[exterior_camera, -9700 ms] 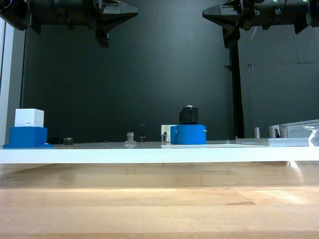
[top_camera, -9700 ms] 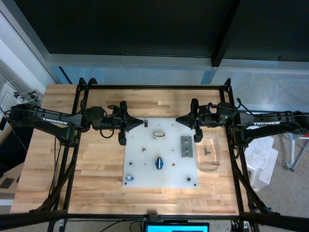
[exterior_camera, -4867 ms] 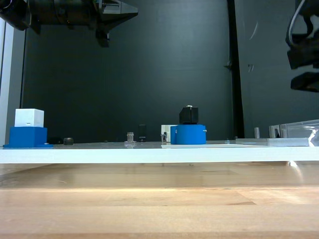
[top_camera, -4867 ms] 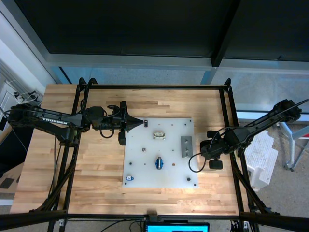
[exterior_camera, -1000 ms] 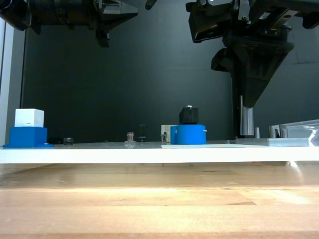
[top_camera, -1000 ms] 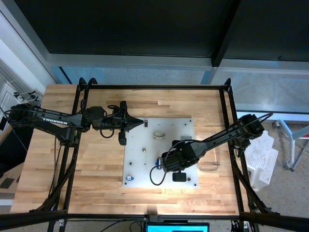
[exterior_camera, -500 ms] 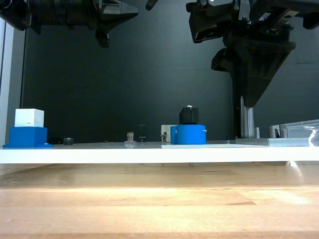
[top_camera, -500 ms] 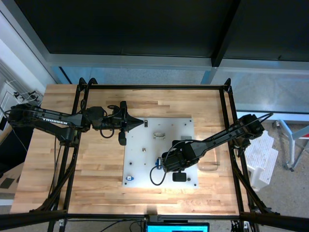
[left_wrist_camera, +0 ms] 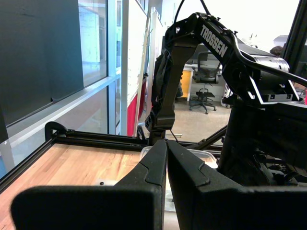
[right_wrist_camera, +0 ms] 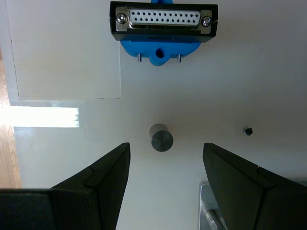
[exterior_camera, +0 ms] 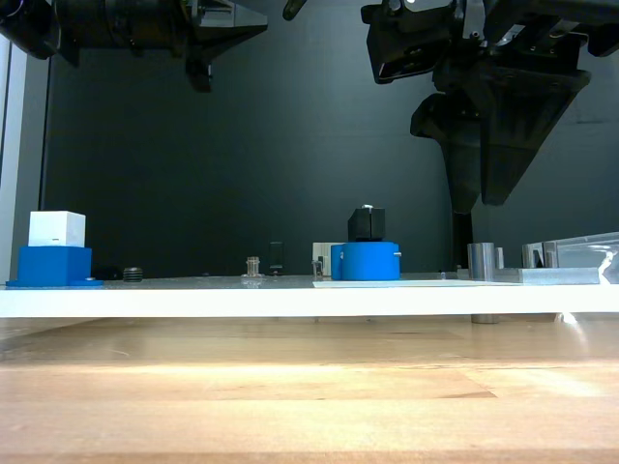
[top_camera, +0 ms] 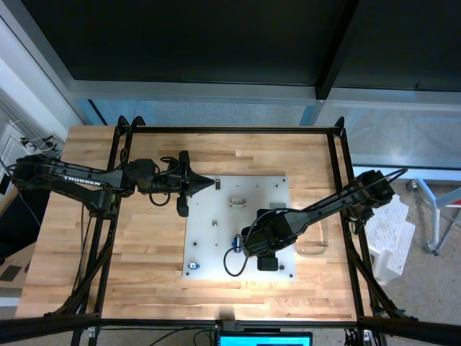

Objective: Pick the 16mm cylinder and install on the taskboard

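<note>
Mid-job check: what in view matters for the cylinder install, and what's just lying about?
In the job: 16mm cylinder, upright on the taskboard; right gripper, open above it.
Lying about: left gripper, shut, parked high; blue D-sub connector; clear tray.

Wooden table [top_camera: 144, 252] carrying a white taskboard [top_camera: 216, 254] and a clear plastic tray [top_camera: 312, 251].
The square taskboard lies flat near the table's middle, with pale plank wood showing on all sides of it. The tray lies just beside the board's right edge. A black metal frame [top_camera: 230, 130] stands along the table's far and side edges.
</note>
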Available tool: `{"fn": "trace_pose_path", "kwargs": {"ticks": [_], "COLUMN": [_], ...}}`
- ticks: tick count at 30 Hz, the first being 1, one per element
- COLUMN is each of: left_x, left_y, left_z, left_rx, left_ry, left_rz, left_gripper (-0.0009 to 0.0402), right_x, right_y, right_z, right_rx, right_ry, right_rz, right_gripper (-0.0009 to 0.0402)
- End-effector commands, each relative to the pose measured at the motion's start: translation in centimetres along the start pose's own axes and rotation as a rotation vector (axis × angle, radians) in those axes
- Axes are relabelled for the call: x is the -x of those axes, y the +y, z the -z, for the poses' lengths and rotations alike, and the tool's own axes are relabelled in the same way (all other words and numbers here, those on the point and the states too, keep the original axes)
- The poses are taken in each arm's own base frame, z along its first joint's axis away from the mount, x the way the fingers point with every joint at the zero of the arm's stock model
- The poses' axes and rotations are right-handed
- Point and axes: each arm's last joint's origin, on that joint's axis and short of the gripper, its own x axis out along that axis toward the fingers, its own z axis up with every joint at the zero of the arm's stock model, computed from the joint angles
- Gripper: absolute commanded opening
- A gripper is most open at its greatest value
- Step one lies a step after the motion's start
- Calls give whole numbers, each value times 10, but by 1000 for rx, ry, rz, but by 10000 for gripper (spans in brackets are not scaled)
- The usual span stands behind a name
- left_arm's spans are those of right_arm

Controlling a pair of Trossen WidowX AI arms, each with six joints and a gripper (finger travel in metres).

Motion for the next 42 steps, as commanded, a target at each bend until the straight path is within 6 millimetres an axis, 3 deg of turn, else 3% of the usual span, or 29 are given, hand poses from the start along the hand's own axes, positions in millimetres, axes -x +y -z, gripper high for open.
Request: {"fn": "trace_pose_path", "kwargs": {"ticks": [1,42], "left_x": [0,0], "left_y": [0,0], "left_z": [0,0], "left_rx": [0,0], "left_ry": [0,0], "left_rz": [0,0], "left_gripper": [0,0], "right_x": [0,0], "right_y": [0,0], "right_z": [0,0], "right_rx": [0,0], "right_ry": [0,0], "right_rz": [0,0], "right_gripper": [207,200]}}
